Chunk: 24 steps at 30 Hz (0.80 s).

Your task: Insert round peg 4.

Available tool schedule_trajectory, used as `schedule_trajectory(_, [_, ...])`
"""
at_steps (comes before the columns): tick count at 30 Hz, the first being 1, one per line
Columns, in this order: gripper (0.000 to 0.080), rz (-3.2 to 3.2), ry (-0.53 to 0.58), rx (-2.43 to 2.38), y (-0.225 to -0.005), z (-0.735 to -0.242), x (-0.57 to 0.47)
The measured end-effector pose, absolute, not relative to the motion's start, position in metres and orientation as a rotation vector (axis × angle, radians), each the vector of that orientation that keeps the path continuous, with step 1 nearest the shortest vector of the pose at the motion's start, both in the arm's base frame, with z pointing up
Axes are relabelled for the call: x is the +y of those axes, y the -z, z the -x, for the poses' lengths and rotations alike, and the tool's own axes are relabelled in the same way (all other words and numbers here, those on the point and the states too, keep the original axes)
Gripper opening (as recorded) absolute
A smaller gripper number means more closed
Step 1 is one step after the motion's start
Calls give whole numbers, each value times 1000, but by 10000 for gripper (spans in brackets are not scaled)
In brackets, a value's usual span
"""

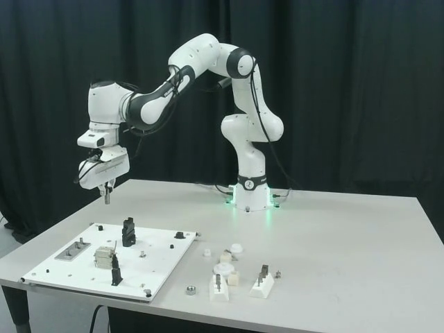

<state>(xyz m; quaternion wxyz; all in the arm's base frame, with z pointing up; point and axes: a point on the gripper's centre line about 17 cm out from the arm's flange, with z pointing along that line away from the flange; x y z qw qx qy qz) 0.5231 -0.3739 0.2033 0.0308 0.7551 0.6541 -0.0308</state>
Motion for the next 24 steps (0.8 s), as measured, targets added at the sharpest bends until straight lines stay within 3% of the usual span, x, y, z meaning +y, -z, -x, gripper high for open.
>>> schedule_trajectory(12, [143, -2352, 11, 1993, -179, -496, -393])
schedule_trajectory(24, [143, -2293, -84, 2011, -133, -491, -399])
